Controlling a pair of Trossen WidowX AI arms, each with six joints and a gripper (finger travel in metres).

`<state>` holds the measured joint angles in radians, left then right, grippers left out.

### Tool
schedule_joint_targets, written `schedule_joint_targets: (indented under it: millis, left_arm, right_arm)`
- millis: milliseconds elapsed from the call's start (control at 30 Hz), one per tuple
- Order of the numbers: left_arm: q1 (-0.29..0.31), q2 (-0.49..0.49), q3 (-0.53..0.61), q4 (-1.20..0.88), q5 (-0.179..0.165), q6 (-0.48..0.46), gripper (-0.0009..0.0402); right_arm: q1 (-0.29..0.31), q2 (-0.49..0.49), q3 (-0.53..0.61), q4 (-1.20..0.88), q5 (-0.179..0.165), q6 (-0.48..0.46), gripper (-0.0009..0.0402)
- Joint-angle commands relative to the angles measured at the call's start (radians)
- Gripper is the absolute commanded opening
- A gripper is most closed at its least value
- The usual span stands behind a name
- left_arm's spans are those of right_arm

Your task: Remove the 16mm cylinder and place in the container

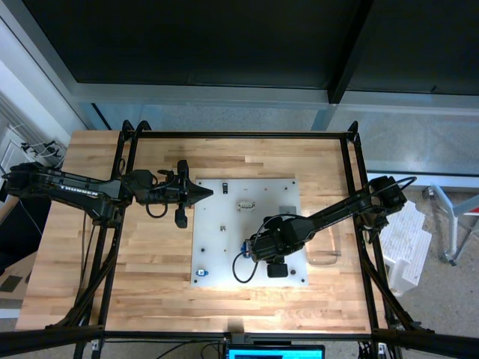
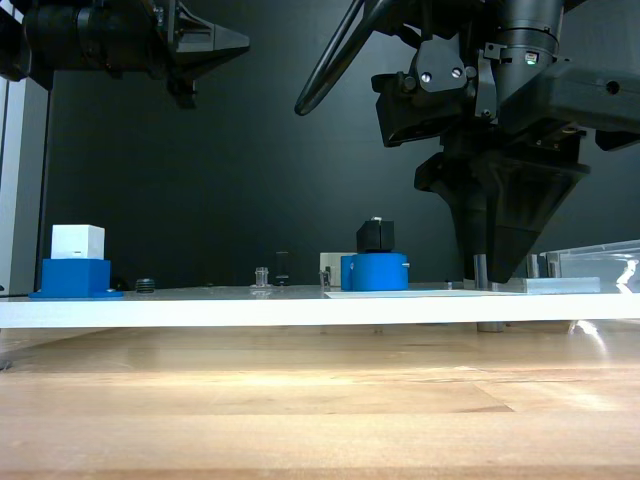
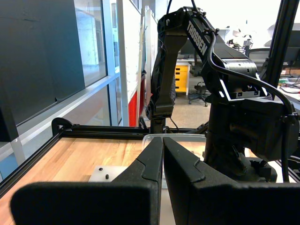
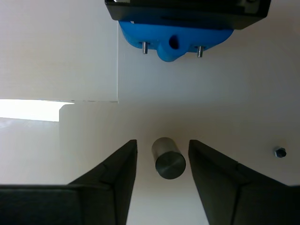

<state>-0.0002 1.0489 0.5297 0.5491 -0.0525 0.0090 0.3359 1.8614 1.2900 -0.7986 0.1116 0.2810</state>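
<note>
Right claw [image 4: 162, 144] gapes astride the 16mm cylinder [image 4: 168, 159]; left claw [image 3: 162, 141] closed, aloft.

Robotics lab, test-cell type.

- Wood bench [image 1: 97, 247] boxed in by a black bar frame [image 1: 239, 135].
- Two black arms clamped at its edges. The left arm [image 1: 67, 185] is marked TROSSEN, the right arm [image 1: 337, 213] trails loose cable.
- White board [image 1: 224, 254] with small fixtures lies mid-bench. The left jaws hang high at the board's left edge, closed to a point. The right jaws are low over the board, spread.
- Lit screen [image 1: 275, 351] at the near edge.
- Loose papers [image 1: 408, 239] lie off the bench's right side.
- Beyond the bench are glass walls [image 3: 93, 42], a yellow cabinet [image 3: 181, 77] and more desks.
</note>
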Motion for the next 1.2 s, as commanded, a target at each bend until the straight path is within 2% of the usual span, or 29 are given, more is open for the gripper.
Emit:
schedule_joint_targets:
  millis: [33,333,533,1000,1200]
  left_arm:
    - [0.0,0.0,0.0,0.0,0.0,0.0,0.0]
    - [0.0,0.0,0.0,0.0,0.0,0.0,0.0]
    - [0.0,0.0,0.0,0.0,0.0,0.0,0.0]
    - [0.0,0.0,0.0,0.0,0.0,0.0,0.0]
    - [0.0,0.0,0.0,0.0,0.0,0.0,0.0]
  right_arm:
    - [0.0,-0.001,0.0,0.0,-0.001,-0.002,0.0115]
    - [0.0,-0.006,0.001,0.0,-0.008,-0.001,0.0033]
    - [0.001,-0.024,0.001,-0.002,-0.008,-0.001,-0.0002]
    - [0.001,-0.188,-0.001,-0.097,-0.007,-0.001,0.0]
    - [0.011,-0.29,-0.07,-0.117,-0.007,0.006,0.0]
